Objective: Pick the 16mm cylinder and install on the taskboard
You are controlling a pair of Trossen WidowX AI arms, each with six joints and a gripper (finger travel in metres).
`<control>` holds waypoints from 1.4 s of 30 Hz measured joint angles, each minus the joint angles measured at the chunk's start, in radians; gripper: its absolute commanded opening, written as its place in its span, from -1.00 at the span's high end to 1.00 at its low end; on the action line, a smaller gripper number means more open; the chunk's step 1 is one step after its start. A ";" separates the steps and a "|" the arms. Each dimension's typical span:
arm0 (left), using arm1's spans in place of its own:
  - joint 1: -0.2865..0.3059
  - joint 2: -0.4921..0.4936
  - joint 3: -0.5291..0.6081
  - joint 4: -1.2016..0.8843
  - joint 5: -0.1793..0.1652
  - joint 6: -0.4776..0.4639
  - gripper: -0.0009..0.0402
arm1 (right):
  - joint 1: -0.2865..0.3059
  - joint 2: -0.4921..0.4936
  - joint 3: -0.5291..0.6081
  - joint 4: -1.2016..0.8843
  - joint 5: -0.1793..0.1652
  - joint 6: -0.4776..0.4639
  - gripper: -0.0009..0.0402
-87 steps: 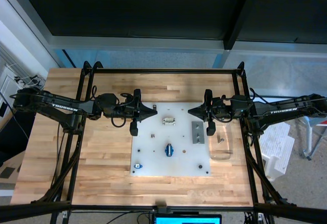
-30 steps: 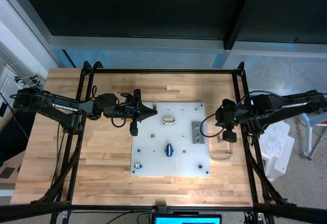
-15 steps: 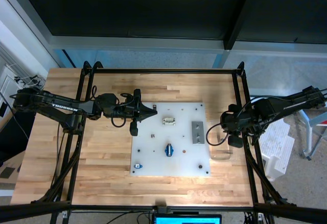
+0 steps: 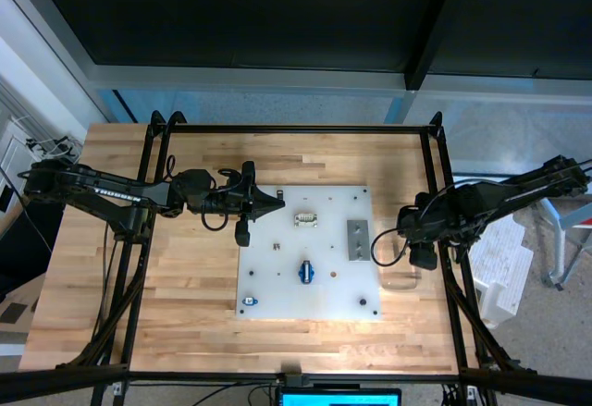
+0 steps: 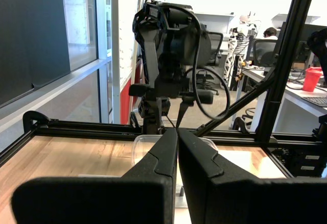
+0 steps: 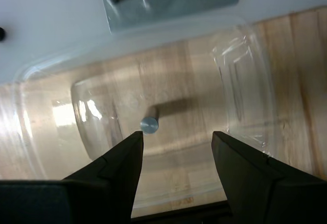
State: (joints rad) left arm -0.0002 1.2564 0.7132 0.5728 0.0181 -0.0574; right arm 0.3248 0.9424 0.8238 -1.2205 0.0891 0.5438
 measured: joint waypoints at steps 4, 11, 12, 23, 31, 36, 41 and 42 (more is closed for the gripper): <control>0.000 0.000 0.000 0.000 0.000 0.000 0.96 | 0.003 0.031 -0.007 0.003 -0.007 0.000 -0.13; 0.000 0.000 0.000 0.000 0.000 0.000 0.96 | 0.010 0.063 -0.030 0.040 -0.007 0.001 -0.24; 0.000 0.000 0.000 0.000 0.000 0.000 0.96 | 0.011 0.066 -0.038 0.051 -0.008 0.002 -0.25; 0.000 0.000 0.000 0.000 0.000 0.000 0.96 | 0.060 0.075 -0.111 0.111 -0.013 0.002 -0.25; 0.000 0.000 0.000 0.000 0.000 0.000 0.96 | 0.072 0.075 -0.169 0.165 -0.013 0.025 -0.25; 0.000 0.000 0.000 0.000 0.000 0.000 0.96 | 0.079 0.075 -0.175 0.171 -0.015 0.029 -0.25; 0.000 0.000 0.000 0.000 0.000 0.000 0.96 | 0.083 0.075 -0.179 0.190 -0.014 0.030 -0.25; 0.000 0.000 0.000 0.000 0.000 0.000 0.96 | 0.083 0.075 -0.182 0.191 -0.014 0.030 -0.25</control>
